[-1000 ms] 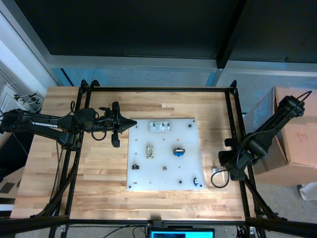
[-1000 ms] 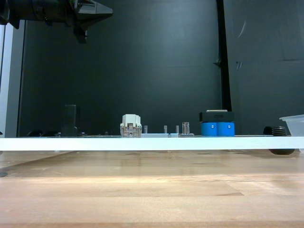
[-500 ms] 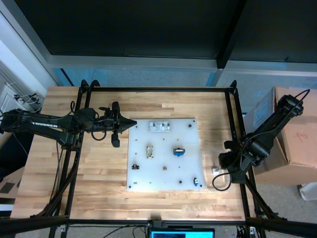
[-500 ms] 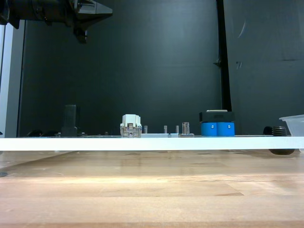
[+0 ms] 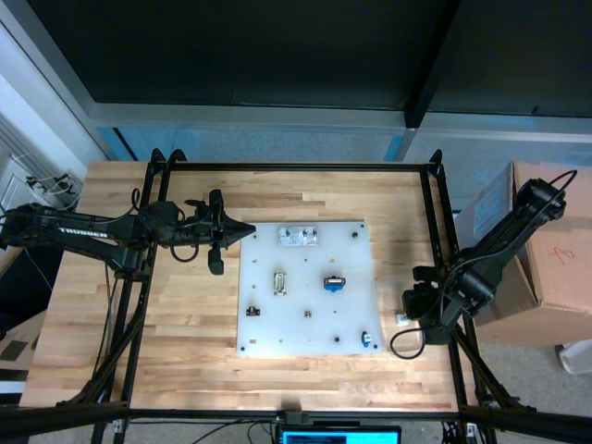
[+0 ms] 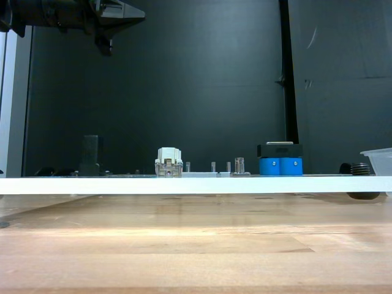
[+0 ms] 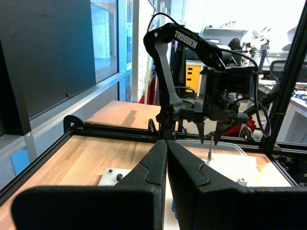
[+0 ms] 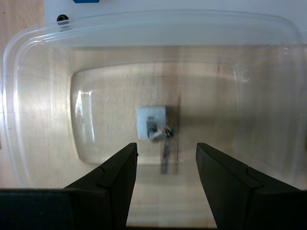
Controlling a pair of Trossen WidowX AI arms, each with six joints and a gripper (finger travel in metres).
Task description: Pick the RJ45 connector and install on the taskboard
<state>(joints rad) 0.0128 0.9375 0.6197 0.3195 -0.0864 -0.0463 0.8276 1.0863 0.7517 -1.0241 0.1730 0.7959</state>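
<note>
Nearest the surface's front edge, the right gripper (image 8: 165,146) hangs over a clear plastic tub (image 8: 29,96) that sits just beside the taskboard's right edge. Its jaws are spread apart and hold nothing. The RJ45 connector (image 8: 152,123) lies free on the tub's floor, clear of any seat on the board. It lies straight ahead of the jaws and roughly between the lines of the two fingers (image 8: 115,177). Its pale body and coloured wire end seem to run lengthwise toward the gripper, so closing would likely pinch it across its narrow sides. Beyond lies the white taskboard (image 5: 351,259). Farther back, the left gripper (image 7: 166,141) hovers high over the board's left edge, jaws pressed together on nothing. It is well apart from the connector, so the right arm is plainly the nearer.
</note>
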